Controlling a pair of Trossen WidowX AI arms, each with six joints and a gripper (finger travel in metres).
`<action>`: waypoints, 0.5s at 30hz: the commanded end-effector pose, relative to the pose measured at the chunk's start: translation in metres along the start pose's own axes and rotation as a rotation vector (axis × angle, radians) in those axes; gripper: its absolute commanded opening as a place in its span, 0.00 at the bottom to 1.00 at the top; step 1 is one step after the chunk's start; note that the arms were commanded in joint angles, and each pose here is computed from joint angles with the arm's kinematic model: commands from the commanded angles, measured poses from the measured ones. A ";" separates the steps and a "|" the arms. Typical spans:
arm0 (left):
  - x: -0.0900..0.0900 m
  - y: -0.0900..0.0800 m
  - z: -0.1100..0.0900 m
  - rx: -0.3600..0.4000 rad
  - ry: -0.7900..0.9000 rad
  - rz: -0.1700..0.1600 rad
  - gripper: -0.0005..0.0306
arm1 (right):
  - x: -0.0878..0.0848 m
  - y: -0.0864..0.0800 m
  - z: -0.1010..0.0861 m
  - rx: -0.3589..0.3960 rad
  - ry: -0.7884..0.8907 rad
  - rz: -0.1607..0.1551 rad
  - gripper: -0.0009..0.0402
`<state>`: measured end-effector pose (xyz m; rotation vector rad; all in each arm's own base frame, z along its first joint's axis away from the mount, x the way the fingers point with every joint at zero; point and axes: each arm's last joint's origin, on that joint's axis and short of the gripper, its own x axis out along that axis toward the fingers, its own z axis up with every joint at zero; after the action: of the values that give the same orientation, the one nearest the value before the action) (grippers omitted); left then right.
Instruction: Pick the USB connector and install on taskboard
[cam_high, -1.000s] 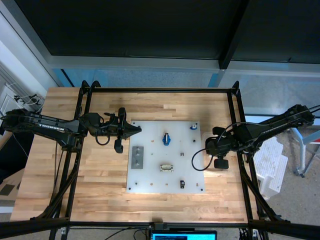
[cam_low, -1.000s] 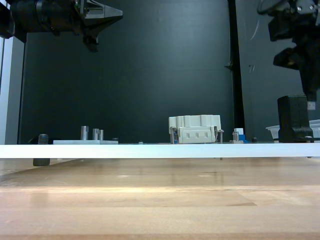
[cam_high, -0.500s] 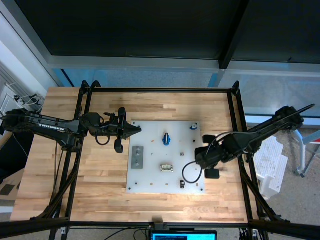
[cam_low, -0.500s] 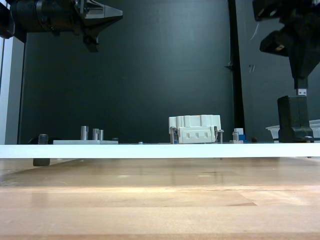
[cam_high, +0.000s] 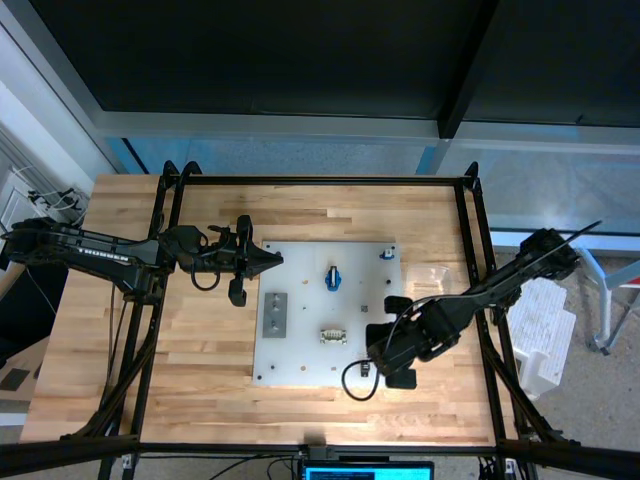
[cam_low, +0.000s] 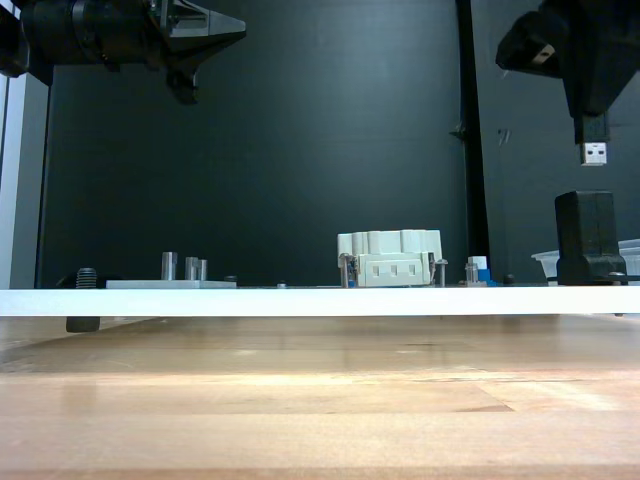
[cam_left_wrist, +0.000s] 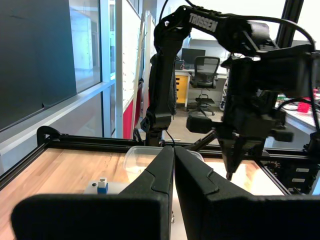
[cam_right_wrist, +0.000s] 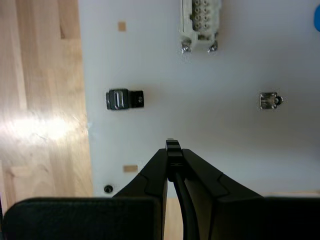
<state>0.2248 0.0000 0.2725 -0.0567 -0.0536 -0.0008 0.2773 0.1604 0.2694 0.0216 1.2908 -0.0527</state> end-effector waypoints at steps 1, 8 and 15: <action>0.000 0.000 0.000 0.000 0.000 0.000 0.02 | 0.002 0.009 0.008 -0.004 0.002 0.001 0.02; 0.000 0.000 0.000 0.000 0.000 0.000 0.02 | 0.009 0.021 0.021 -0.013 0.010 -0.004 0.02; 0.000 0.000 0.000 0.000 0.000 0.000 0.02 | 0.015 0.030 0.028 -0.020 0.019 -0.007 0.02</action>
<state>0.2248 0.0000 0.2725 -0.0567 -0.0536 -0.0004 0.3088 0.1871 0.2624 0.0017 1.3089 -0.0453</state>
